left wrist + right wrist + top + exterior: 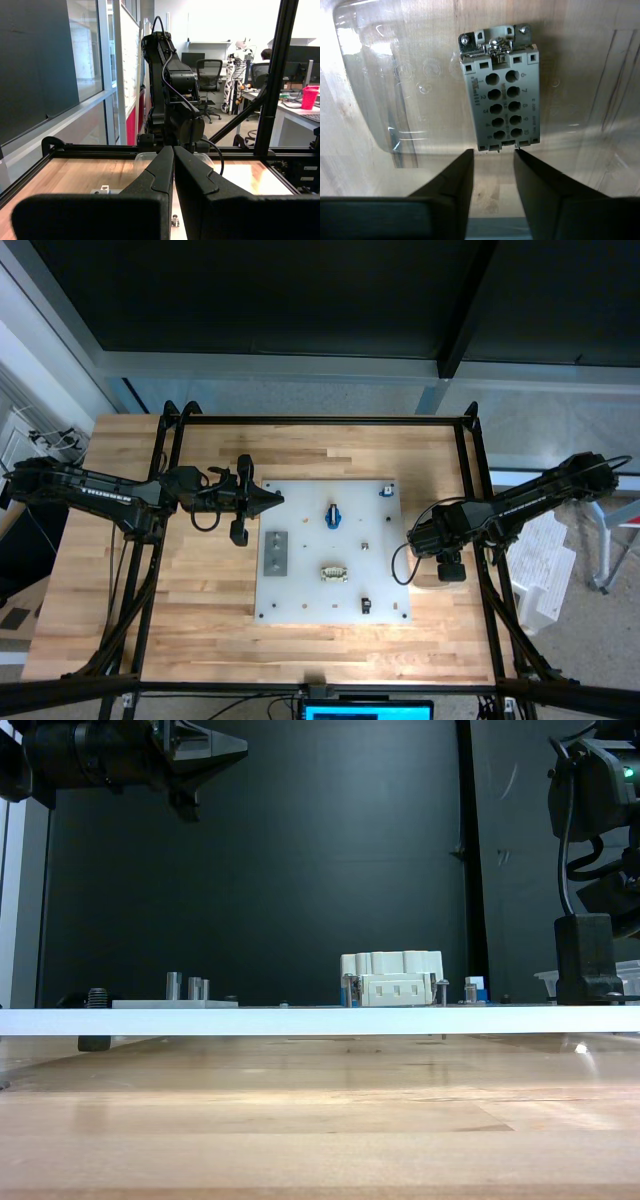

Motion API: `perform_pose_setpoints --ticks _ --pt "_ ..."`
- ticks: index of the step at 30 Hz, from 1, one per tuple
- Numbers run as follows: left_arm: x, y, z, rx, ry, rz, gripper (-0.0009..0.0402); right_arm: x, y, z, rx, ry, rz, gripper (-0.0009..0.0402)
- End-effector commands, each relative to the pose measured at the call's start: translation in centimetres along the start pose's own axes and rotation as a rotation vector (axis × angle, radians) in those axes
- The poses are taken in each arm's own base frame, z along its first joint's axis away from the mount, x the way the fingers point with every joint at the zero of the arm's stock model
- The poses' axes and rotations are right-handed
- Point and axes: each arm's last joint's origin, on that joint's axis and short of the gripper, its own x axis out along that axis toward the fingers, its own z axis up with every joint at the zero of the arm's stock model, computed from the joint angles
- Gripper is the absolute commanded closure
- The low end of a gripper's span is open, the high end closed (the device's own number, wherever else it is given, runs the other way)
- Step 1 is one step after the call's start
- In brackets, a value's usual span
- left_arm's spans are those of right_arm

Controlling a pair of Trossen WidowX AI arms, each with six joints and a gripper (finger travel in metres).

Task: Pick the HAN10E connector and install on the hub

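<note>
Right, over at the table's (200, 590) right edge the right gripper (493, 157) points straight down into a clear plastic tray (350, 75). Its fingers (460, 170) are spread apart and hold nothing. The HAN10E connector (502, 107) lies flat in that tray, its face up with ten round holes in two rows and a metal clamp at the end away from the gripper. The fingertips sit just short of its near end, one to either side of the centre line, and nothing is gripped yet.

Across on the white board (300, 600), the hub (335, 573) sits toward the near edge, a low beige frame with small flanges, well apart from the tray. Beside it, toward the board's left edge, stands the grey metal two-hole block (275, 552), and a blue fitting (333, 515) sits closer to the far edge.

The left gripper (276, 499) hangs high above the board's far left corner – fingers pressed flat together, empty, pointing inward across the table.
</note>
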Motion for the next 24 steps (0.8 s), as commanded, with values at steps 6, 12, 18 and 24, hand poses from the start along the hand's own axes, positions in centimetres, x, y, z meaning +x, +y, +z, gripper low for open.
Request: perform_pose_setpoints --ticks 6,12,18,24 --pt "0.0 0.01 0.01 0.0 0.0 0.0 0.0393 0.0 0.01 -0.04 -0.004 0.002 -0.001 0.039" --pt "0.0 0.01 0.01 0.0 0.0 0.0 0.0393 0.01 0.04 -0.05 -0.005 0.003 -0.001 0.0395" --pt "0.01 0.01 0.0 0.0 0.0 0.0 0.0393 0.01 0.05 -0.05 -0.006 0.002 -0.001 0.0394" --pt "0.01 0.01 0.0 0.0 0.0 0.0 0.0393 0.01 0.05 -0.05 -0.006 0.002 -0.001 0.0393"
